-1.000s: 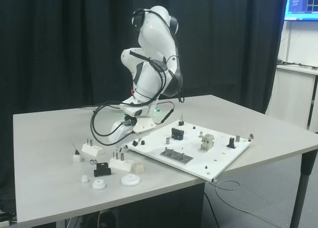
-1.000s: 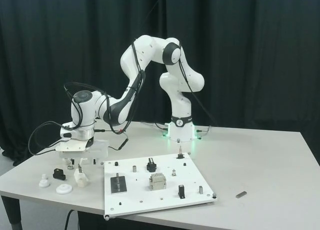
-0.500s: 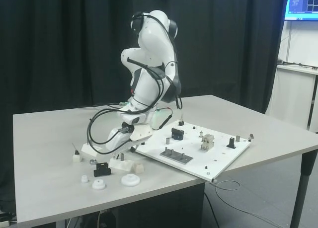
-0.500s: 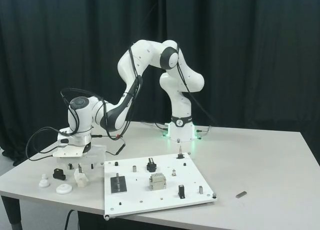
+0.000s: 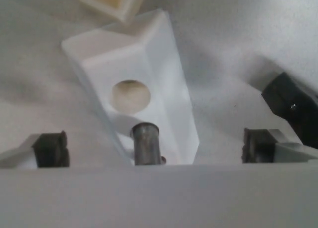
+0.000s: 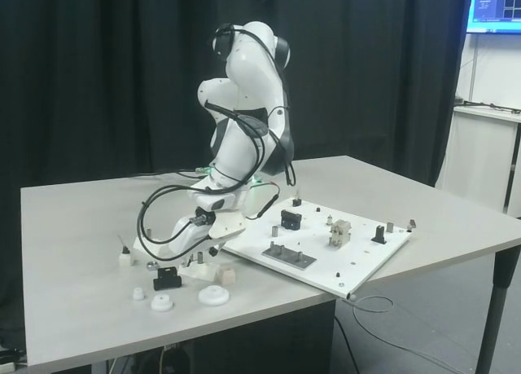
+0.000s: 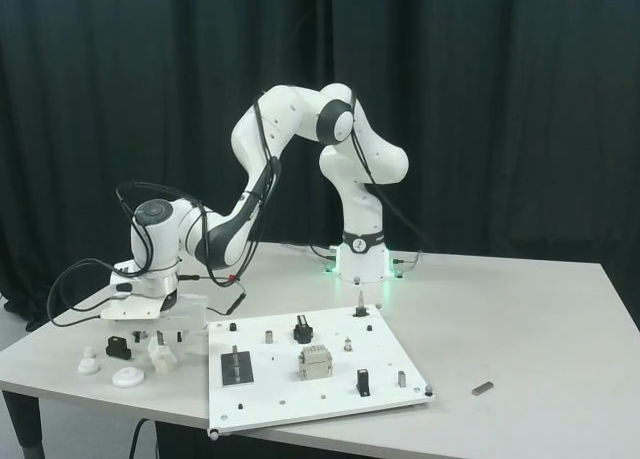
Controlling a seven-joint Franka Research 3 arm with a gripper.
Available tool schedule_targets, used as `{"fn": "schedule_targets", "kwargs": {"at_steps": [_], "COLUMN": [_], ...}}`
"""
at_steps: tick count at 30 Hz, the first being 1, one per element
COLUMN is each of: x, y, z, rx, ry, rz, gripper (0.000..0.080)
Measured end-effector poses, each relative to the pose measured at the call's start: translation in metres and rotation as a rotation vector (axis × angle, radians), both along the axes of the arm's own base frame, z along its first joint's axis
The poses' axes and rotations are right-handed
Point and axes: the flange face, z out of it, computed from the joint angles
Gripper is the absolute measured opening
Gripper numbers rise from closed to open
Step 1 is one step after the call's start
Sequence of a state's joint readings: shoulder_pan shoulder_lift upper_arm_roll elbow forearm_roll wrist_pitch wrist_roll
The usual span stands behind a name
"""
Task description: Pick round peg 3.
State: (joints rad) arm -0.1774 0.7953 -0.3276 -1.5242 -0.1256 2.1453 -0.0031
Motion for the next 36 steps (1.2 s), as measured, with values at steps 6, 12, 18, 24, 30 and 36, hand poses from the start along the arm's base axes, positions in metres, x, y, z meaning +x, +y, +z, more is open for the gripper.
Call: {"fn": "schedule_targets", "kwargs": {"at_steps": [6, 12, 18, 24, 30, 36], "x": [-0.0007, -0.0005, -0.0004, 0.0, 0.0011, 0.0035], "y": [-0.0026, -0.0039, -0.0031, -0.0019, -0.0015, -0.0014], "z": [-0.0019, -0.0023, -0.0027, -0.0028, -0.0008, 0.0065], "rx": [0.008, 0.012, 0.014, 0.017, 0.018, 0.022], "ry": [0.013, 0.018, 0.021, 0.024, 0.027, 0.044], "rz": [0.011, 0.015, 0.015, 0.015, 0.014, 0.006], "gripper": [0.0702, 0.0702, 0.0374, 0.0172, 0.011, 0.0111]}}
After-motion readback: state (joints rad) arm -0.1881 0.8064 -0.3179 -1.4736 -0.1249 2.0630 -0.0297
